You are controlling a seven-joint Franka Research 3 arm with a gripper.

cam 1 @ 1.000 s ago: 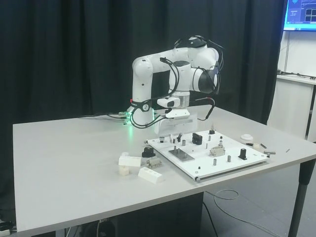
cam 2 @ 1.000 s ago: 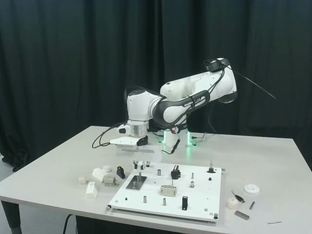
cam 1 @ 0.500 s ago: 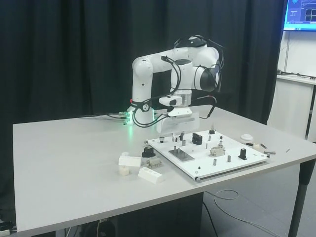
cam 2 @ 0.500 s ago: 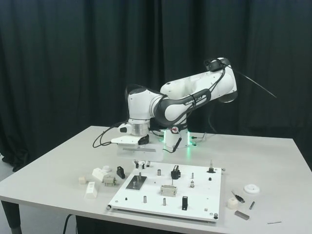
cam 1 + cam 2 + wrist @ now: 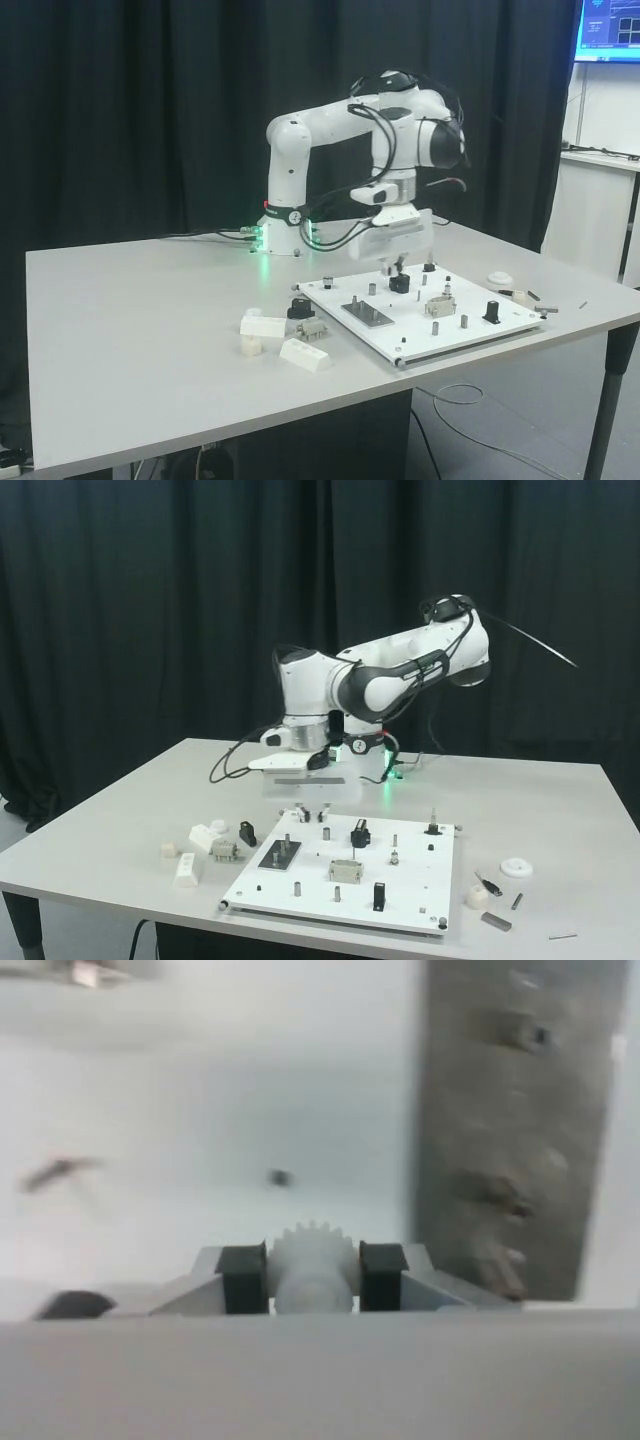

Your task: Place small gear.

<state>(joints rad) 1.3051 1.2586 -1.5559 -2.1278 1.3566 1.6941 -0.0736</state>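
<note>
The gripper [image 5: 312, 1278] is closed on the small white gear [image 5: 312, 1260]: in the wrist view the two black pads [image 5: 243, 1278] press it from both sides, and its teeth stand out past them, toward the board. In the room views the gear itself is too small to see; there the gripper [image 5: 396, 264] hangs above the far part of the white board [image 5: 470, 338], near the black block [image 5: 400, 283], not touching anything. The step in hand, as I judge it, is to carry the gear to its peg and lower it on. To do this well, the arm should first stop exactly over the right peg, with the gear's hole in line with it, and only then go down slowly and straight, so the gear does not catch on the peg's top or tilt between the pads. The fingers should open only when the gear sits flat on the board. Which peg is the right one I cannot tell from here. The gear is round, so it has no long side; its axis seems to point down along the fingers, toward the board, with the toothed end lowest, and the hole is hidden.
</note>
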